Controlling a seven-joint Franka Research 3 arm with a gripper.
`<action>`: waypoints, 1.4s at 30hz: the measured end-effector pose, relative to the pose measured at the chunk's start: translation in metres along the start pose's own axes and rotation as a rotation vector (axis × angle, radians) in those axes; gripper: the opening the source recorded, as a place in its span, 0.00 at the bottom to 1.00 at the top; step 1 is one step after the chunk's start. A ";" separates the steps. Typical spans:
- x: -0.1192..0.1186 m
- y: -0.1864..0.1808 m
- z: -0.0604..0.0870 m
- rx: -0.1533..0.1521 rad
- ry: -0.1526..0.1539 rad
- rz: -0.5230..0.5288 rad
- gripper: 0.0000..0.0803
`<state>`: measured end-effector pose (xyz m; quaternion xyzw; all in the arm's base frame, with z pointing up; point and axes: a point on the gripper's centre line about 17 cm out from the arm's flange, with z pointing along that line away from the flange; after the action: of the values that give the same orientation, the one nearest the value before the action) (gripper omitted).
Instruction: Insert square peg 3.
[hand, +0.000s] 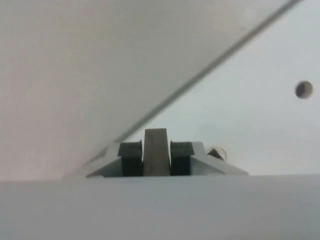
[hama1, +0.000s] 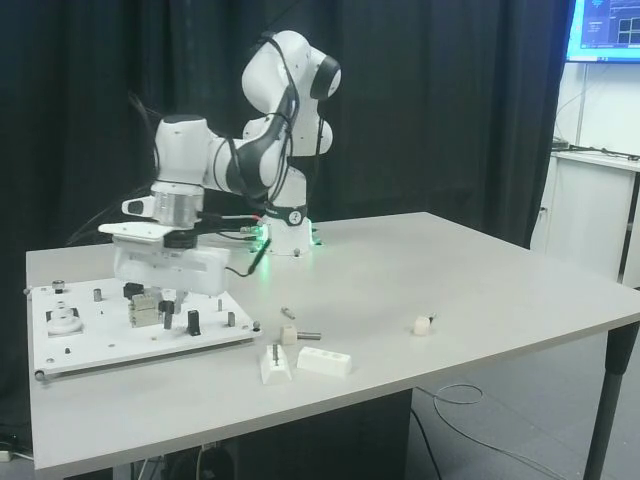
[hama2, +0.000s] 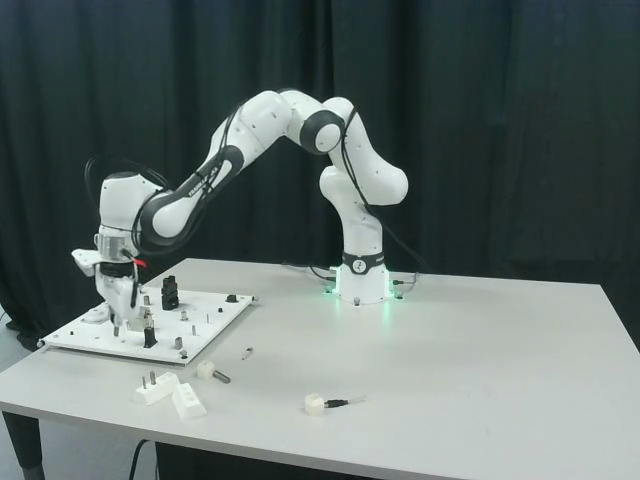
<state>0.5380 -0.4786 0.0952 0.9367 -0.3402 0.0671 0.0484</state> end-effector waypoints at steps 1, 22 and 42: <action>0.000 0.002 -0.001 0.008 0.005 0.024 0.14; -0.004 0.038 -0.008 0.050 0.094 0.476 0.14; -0.027 0.047 -0.002 0.010 0.036 0.724 0.14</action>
<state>0.4869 -0.4977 0.0952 0.7546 -0.6485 0.0980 0.0230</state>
